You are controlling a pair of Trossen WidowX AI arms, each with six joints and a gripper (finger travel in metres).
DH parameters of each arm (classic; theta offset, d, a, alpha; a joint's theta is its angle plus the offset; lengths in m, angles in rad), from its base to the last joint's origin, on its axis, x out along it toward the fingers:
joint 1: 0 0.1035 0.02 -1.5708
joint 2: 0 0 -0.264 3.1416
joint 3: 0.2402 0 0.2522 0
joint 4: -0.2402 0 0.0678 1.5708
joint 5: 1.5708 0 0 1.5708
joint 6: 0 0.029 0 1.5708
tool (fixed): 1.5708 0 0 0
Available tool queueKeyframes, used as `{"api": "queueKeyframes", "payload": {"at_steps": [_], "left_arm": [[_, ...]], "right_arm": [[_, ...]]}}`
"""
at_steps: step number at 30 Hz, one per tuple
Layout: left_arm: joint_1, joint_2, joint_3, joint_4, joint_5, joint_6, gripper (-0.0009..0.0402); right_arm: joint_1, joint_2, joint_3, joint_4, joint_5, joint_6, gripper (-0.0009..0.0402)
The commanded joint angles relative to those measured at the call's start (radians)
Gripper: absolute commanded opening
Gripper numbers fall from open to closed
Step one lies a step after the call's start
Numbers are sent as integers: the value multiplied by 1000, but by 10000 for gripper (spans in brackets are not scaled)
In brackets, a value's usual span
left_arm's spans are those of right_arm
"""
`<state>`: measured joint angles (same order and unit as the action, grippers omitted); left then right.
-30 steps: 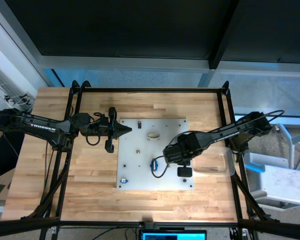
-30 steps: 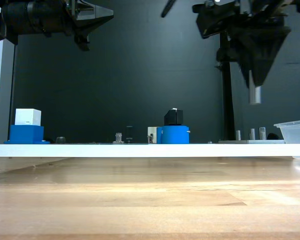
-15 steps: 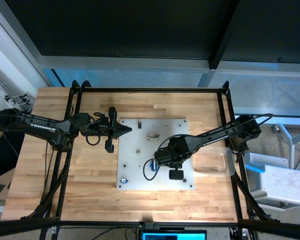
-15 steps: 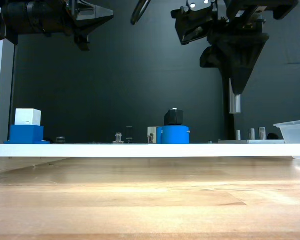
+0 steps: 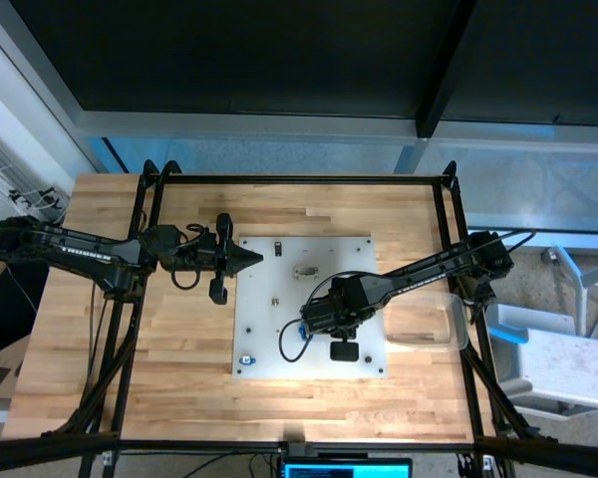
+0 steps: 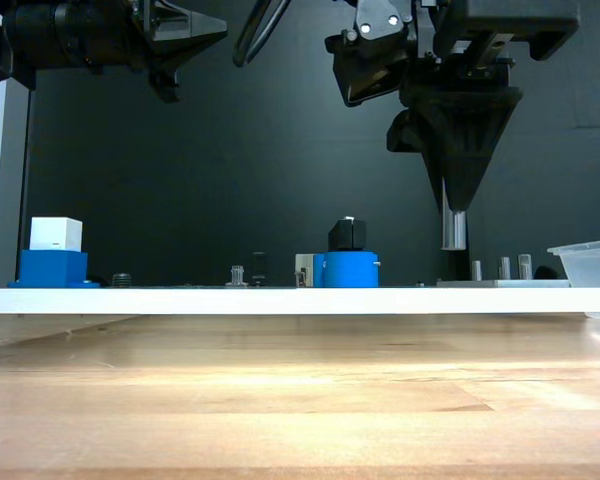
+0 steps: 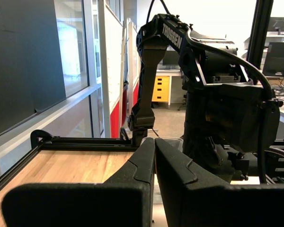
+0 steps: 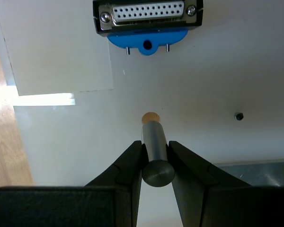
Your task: Pick the 16mm cylinder and place it in the taskboard
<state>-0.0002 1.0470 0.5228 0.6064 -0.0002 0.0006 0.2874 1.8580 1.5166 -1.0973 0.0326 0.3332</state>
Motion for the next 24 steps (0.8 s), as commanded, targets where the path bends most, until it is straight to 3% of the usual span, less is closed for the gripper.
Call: {"api": "queueKeyframes", "payload": {"at_steps": [1,24], "left_arm": [[0,0,0,0,0,0,0],[0,0,0,0,0,0,0]], "right_arm": [[0,-1,-3,3,0,0,39],[-2,35,-19,30,0,-2,39]]}}
